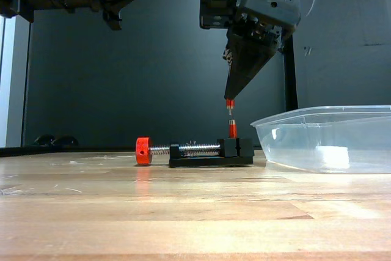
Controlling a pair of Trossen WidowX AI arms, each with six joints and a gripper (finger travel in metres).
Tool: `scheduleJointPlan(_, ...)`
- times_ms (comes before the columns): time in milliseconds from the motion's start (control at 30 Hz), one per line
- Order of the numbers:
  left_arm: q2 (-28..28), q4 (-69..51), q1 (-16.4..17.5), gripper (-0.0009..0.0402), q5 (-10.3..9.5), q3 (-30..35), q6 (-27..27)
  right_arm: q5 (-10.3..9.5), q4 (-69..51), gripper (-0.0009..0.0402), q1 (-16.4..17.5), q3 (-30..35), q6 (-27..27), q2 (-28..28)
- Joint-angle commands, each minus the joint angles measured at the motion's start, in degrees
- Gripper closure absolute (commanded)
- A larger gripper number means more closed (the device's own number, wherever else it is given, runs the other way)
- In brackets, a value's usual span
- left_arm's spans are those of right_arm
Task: Remove the RCA connector from the receptacle and place in the container
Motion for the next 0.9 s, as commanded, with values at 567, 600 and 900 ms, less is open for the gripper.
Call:
scheduleJointPlan(567, 0.0, 0.02, 0.02, 0.0393, 0.02, 0.02, 0.0, -0.55, -0.7, 0.0392, 0.17, 0.0, 0.07, -3.19)
scheduleJointPlan(600, 0.0, 0.02, 0.0, 0.0393, 0.02, 0.02, 0.0, -0.52, -1.14, 0.0392, 0.22, 0.0, 0.09, -3.54)
scheduleJointPlan(900, 0.0, 0.02, 0.0, 0.0393, 0.02, 0.02, 0.0, -0.48, -4.15, 0.0392, 1.07, -2.64, 0.63, -7.17)
